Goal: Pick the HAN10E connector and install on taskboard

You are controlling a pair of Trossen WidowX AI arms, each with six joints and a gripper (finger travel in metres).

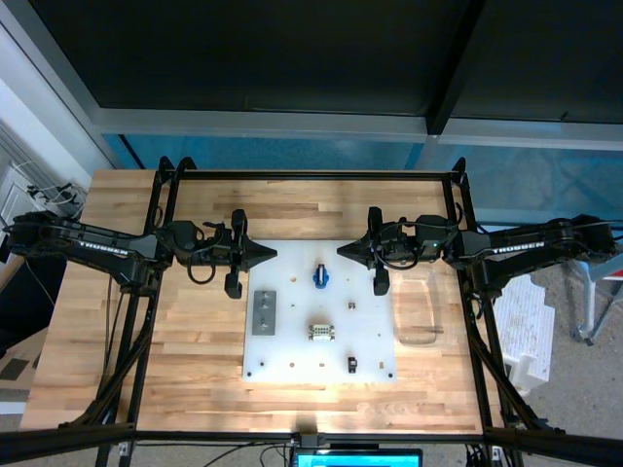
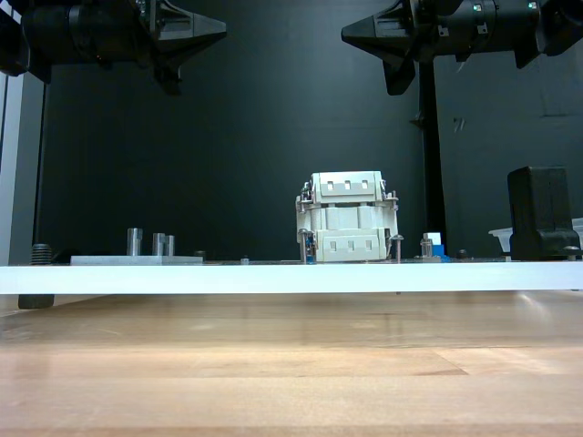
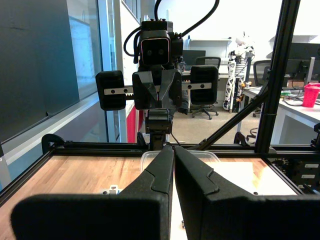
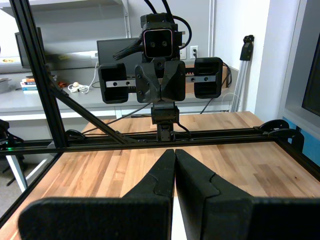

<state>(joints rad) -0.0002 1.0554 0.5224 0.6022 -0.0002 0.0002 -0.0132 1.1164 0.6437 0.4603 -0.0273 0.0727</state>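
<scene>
We're seeing the HAN10E connector (image 1: 319, 333) sitting on the taskboard (image 1: 292, 352), probably seated already. The left gripper (image 1: 271, 252) and right gripper (image 1: 343, 250) are hovering above, both closed and empty.

High cam: over near edge, looks down twd 12 o'clock. Low cam: tabletop level, close; both share taskboard (image 1: 292, 345). Wrist cams face each other, left gripper (image 1: 274, 252) at 9, right gripper (image 1: 340, 251) at 3.

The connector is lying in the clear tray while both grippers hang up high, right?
Not quite. The high view shows the connector on the taskboard, not in the tray. The left gripper and right gripper do hang up high, shut, near the board's far edge.
</scene>
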